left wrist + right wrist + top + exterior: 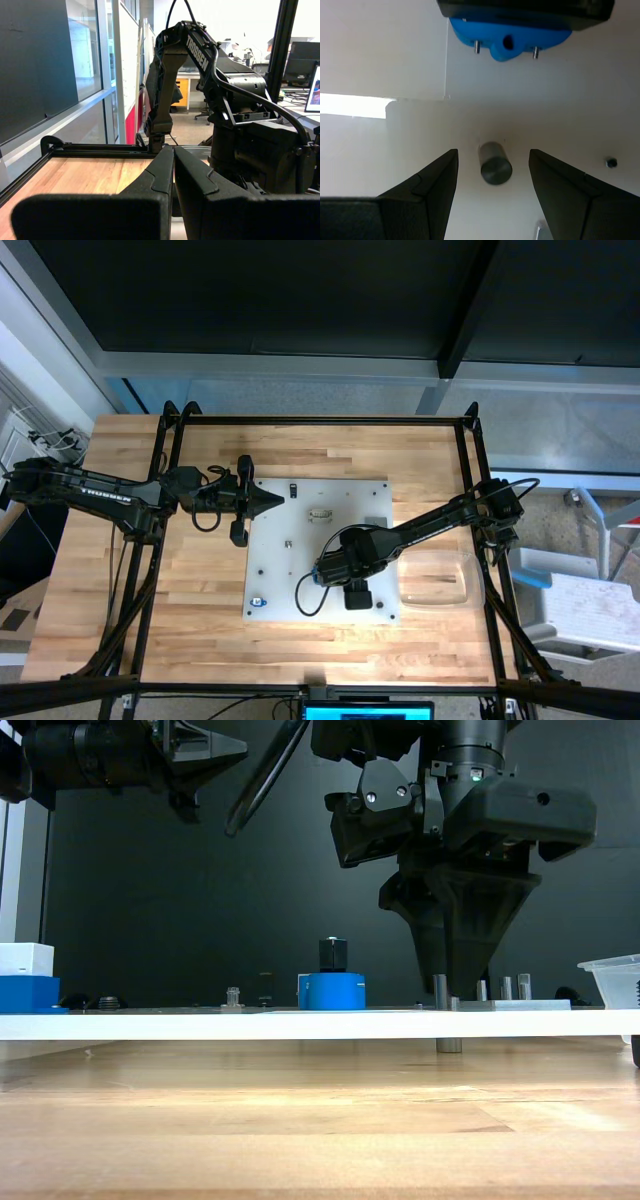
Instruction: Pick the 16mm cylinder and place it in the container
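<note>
Grey metal, short round 16mm cylinder, upright on the flat white board, centred between the wide-open, empty fingers of the right gripper, untouched. Probably light, rigid, slick: best pinched across the round sides, mid-height. Shallow clear plastic container just beside the board on the wooden table. Left gripper over the board's far left edge, fingers pressed together, empty.

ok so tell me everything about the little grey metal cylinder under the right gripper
The short grey metallic cylinder has a flat round top. It stands upright on the white board, untouched, between the fingers of the open right gripper. The left gripper hangs shut over the board's left edge.
</note>
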`<action>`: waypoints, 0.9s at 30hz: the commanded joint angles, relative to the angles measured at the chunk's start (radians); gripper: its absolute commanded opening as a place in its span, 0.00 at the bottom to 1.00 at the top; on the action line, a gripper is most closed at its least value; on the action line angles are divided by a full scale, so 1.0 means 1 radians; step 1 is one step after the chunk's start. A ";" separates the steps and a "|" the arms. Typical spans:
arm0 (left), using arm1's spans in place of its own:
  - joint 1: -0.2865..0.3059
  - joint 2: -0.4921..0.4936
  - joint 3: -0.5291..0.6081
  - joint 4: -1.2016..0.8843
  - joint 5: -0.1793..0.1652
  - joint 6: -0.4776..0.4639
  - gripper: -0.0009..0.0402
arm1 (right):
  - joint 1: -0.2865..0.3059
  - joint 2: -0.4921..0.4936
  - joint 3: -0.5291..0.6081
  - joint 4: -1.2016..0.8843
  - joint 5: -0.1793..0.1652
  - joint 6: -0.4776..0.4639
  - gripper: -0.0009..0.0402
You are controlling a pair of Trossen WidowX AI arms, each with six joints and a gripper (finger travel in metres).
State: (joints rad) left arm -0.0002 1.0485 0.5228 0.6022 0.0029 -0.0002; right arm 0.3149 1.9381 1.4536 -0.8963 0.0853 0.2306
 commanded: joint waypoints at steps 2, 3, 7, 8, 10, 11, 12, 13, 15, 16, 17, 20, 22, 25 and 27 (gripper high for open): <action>0.000 0.000 0.000 0.000 0.000 0.000 0.02 | -0.001 0.000 0.000 -0.003 0.001 -0.001 0.50; 0.000 0.000 0.000 0.000 0.000 0.000 0.02 | -0.001 0.000 0.000 -0.003 0.001 -0.002 0.50; 0.000 0.000 0.000 0.000 0.000 0.000 0.02 | -0.001 0.000 0.000 -0.002 0.001 -0.004 0.48; 0.000 0.000 0.000 0.000 0.000 0.000 0.02 | -0.001 0.000 0.000 -0.002 0.001 -0.005 0.47; 0.000 0.000 0.000 0.000 0.000 0.000 0.02 | -0.001 0.000 0.000 -0.003 0.000 -0.008 0.43; 0.000 0.000 0.000 0.000 0.000 0.000 0.02 | -0.001 -0.001 0.000 -0.003 0.000 -0.011 0.41; 0.000 0.000 0.000 0.000 0.000 0.000 0.02 | -0.001 -0.001 0.000 -0.003 0.000 -0.012 0.39; 0.000 0.000 0.000 0.000 0.000 0.000 0.02 | -0.001 -0.001 0.002 -0.006 0.000 -0.014 0.37; 0.000 0.000 0.000 0.000 0.000 0.000 0.02 | -0.001 -0.001 0.003 -0.008 0.000 -0.016 0.32; 0.000 0.000 0.000 0.000 0.000 0.000 0.02 | -0.001 -0.001 0.003 -0.007 0.000 -0.019 0.30; 0.000 0.000 0.000 0.000 0.000 0.000 0.02 | -0.001 -0.001 0.003 -0.007 0.000 -0.019 0.28; 0.000 0.000 0.000 0.000 0.000 0.000 0.02 | -0.001 -0.001 0.003 -0.006 0.000 -0.021 0.22; 0.000 0.000 0.000 0.000 0.000 0.000 0.02 | -0.001 -0.001 0.003 -0.006 0.000 -0.021 0.20; 0.000 0.000 0.000 0.000 0.000 0.000 0.02 | 0.000 -0.001 0.003 -0.006 0.000 -0.021 0.16; 0.000 0.000 0.000 0.000 0.000 0.000 0.02 | 0.000 -0.001 0.003 -0.006 0.000 -0.022 0.15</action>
State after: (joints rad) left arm -0.0002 1.0485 0.5228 0.6022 0.0029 -0.0002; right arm 0.3141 1.9377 1.4551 -0.9031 0.0853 0.2077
